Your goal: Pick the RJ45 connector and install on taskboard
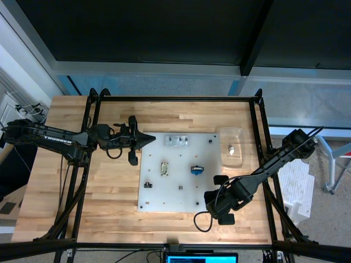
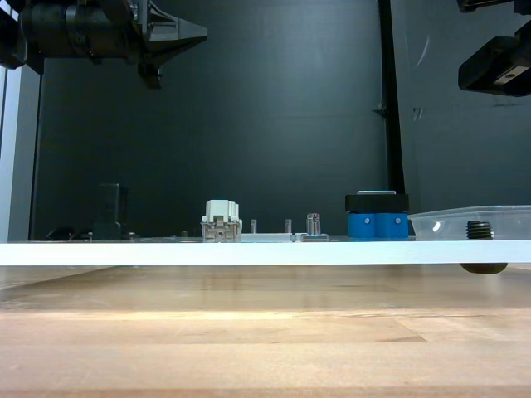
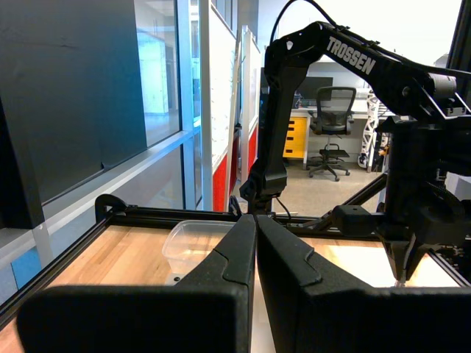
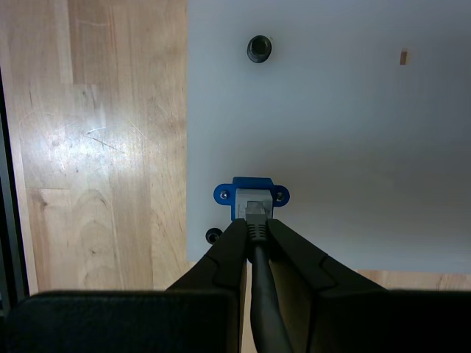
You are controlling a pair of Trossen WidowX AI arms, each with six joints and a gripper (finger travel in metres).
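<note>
The RJ45 connector (image 4: 255,212) is a small pale plug on a black cable, pinched between the tips of my right gripper (image 4: 254,225), which is shut on it. In the right wrist view it lines up just over a blue socket block (image 4: 252,194) on the white taskboard (image 4: 331,132). From above, the right gripper (image 1: 213,204) hangs over the taskboard's (image 1: 170,197) near right corner, well above the surface. My left gripper (image 1: 147,141) is shut and empty, hovering high beside the board's far left edge.
A clear plastic tray (image 1: 232,147) holding a small metal part sits off the board's far right corner. The board carries a silver fitting (image 1: 177,141), a whitish connector housing (image 1: 164,169) and the blue block (image 1: 196,170). A black frame surrounds the table.
</note>
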